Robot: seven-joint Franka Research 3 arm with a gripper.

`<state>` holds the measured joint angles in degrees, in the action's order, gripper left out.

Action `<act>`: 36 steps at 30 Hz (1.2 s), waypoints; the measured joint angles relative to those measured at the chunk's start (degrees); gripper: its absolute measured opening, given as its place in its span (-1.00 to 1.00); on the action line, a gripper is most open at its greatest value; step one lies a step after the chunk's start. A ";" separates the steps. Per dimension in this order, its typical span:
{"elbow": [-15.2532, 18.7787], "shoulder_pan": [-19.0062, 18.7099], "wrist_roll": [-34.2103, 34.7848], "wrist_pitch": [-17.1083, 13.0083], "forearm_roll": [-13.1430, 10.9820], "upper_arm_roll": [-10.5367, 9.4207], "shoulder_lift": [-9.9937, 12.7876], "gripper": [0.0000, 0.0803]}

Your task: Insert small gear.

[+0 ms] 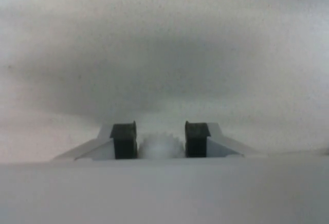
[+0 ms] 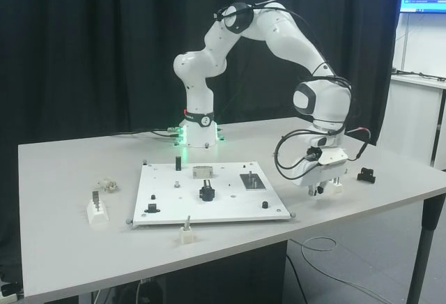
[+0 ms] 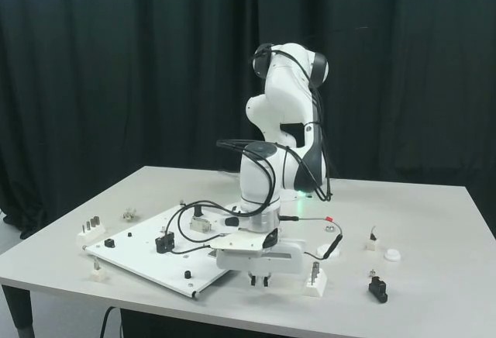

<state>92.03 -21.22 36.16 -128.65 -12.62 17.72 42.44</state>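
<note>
In the wrist view we see the gripper (image 1: 160, 141) with its two black fingertips (image 1: 124, 140) pinching a small white gear (image 1: 160, 147), whose toothed rim shows between them; the grey table (image 1: 164, 39) lies beyond. From the first room view the gripper (image 2: 322, 190) hangs low over the table (image 2: 63, 171) just off the white board's (image 2: 209, 192) edge, beside a small white holder (image 2: 336, 187). Near the front edge of the table a small white block with a peg (image 2: 186, 231) stands just off the board, and another white stand (image 2: 97, 210) sits well apart on the far side of the board from the gripper. A small black part (image 2: 366, 175) lies past the gripper. Farther back the white arm (image 2: 279, 35) rises from its base (image 2: 198, 131) against a black curtain (image 2: 90, 46). The second room view shows the gripper (image 3: 260, 279) just beside a white holder with pegs (image 3: 315, 282).
</note>
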 joint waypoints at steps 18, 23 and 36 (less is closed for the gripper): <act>1.69 2.78 0.86 6.30 6.74 -0.03 -3.80 -0.50; 4.33 3.86 0.79 6.39 7.92 -0.14 -5.94 -0.50; 14.02 7.07 -2.34 0.78 9.21 -0.22 -11.89 -0.50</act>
<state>106.06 -14.15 33.82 -127.86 -3.41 17.50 30.56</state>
